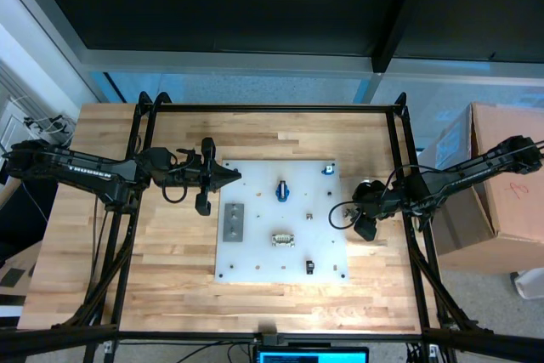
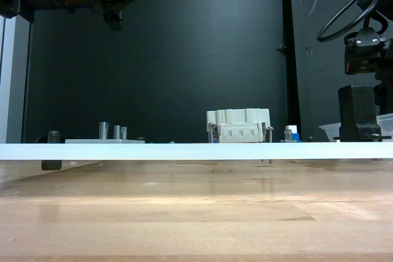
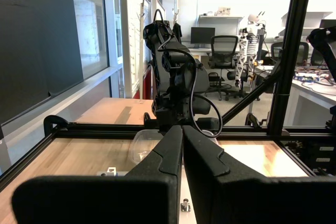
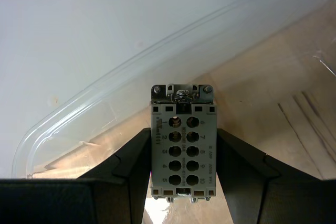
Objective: Remove the HAN10E connector from the taskboard and place in the container
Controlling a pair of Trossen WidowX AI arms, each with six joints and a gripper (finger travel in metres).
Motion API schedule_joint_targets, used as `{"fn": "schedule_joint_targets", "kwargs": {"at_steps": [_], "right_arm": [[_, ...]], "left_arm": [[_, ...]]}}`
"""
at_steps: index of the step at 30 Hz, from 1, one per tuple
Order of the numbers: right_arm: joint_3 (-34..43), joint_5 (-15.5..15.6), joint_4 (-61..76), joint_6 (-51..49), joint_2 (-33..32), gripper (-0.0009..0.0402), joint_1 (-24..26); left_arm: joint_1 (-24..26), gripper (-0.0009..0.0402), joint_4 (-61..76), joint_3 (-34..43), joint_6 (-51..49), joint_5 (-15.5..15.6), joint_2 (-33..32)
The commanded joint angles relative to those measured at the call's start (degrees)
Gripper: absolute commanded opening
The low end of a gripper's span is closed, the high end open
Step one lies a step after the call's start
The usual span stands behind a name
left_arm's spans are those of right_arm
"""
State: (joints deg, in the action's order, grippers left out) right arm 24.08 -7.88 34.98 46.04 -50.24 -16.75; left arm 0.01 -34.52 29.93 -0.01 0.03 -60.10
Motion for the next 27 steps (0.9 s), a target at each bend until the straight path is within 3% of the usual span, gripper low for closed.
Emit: {"fn": "schedule_joint_targets", "kwargs": {"at_steps": [1, 6, 12, 15, 20, 27], "right_arm": [[0.04, -0.04, 1.18, 0.28, 0.00, 0.0060, -0.02], [0.20, 0.07, 2.05, 1.60, 0.00, 0.0140, -0.02], [0.50, 3.28, 2.49, 3.13, 0.00, 0.0244, -0.02], [2.64, 3.39, 6.40, 3.15, 0.00, 0.0284, 0.00], [8.61, 2.69, 14.36, 2.97, 0.00, 0.0308, 0.00], [17.46, 2.67, 23.21, 2.60, 0.00, 0.0296, 0.00]], "left_arm": [[-0.02, 0.0000, 0.00, 0.02, 0.02, 0.00, -0.02], [-0.02, 0.0000, 0.00, 0.02, 0.02, 0.00, -0.02], [-0.02, 0.0000, 0.00, 0.02, 0.02, 0.00, -0.02], [0.00, 0.0000, 0.00, 0.02, 0.02, 0.00, -0.02], [-0.02, 0.0000, 0.00, 0.02, 0.02, 0.00, -0.02], [-0.02, 0.0000, 0.00, 0.02, 0.02, -0.02, -0.02]]}}
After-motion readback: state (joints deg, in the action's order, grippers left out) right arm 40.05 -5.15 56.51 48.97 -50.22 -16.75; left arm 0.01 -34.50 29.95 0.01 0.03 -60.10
